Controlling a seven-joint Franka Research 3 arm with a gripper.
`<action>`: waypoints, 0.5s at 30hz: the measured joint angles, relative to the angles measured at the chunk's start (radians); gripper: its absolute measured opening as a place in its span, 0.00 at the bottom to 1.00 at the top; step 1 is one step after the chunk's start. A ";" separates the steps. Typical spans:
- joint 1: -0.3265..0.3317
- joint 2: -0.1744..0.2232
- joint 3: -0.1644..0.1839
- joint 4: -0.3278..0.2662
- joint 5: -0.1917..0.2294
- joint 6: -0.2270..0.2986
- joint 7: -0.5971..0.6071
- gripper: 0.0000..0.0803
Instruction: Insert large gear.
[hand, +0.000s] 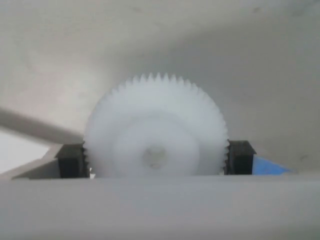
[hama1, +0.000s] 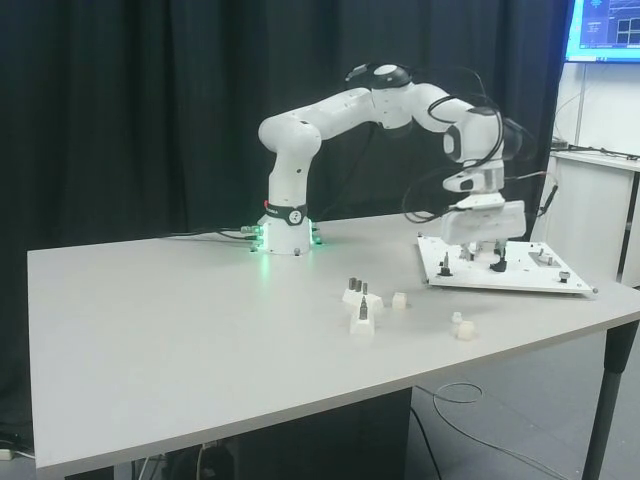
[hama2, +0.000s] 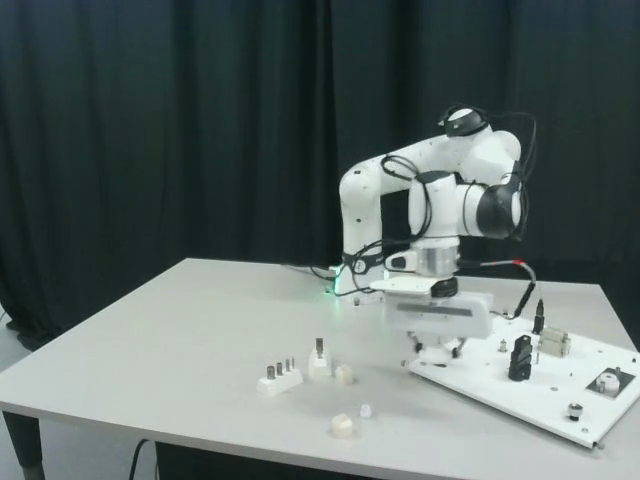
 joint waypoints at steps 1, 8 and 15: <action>0.004 0.000 -0.005 0.009 -0.005 -0.005 0.013 0.74; 0.026 -0.001 -0.034 0.084 -0.042 -0.054 0.117 0.74; 0.039 -0.002 -0.044 0.171 -0.069 -0.112 0.229 0.74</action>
